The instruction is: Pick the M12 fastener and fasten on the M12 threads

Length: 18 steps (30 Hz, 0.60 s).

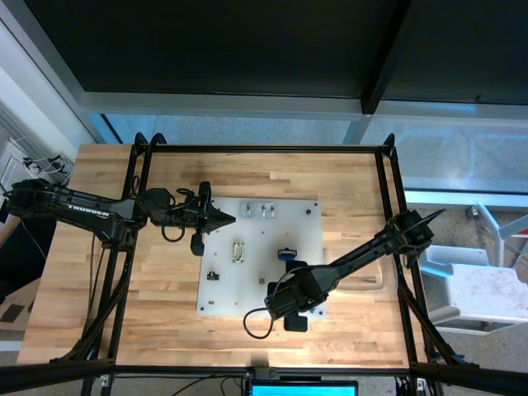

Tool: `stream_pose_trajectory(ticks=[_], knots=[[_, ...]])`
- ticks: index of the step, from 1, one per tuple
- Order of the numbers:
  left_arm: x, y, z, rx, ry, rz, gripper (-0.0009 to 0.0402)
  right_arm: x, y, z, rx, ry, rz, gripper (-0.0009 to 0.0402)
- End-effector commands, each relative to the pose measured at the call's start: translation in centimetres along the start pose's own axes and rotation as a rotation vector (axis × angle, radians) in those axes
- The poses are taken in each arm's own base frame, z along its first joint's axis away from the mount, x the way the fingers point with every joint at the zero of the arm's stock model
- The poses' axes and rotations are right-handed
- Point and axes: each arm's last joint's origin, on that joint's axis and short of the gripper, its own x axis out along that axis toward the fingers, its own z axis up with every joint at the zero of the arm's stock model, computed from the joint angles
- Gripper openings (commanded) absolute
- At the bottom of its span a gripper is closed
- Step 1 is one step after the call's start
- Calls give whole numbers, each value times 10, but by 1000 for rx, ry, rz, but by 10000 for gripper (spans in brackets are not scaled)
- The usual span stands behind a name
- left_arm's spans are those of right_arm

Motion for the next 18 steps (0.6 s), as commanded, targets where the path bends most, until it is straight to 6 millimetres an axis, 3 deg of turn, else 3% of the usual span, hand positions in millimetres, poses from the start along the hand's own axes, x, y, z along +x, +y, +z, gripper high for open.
stream_pose_trajectory(ticks=[1, 8, 18], knots=[[0, 0, 0, 0, 0, 0, 0, -2, 5, -3, -35, 99, 194, 0], [0, 0, 0, 0, 0, 0, 0, -5, 6, -3, -35, 107, 218, 0], [0, 0, 0, 0, 0, 0, 0, -8, -2, 0, -10, -29, -31, 0]])
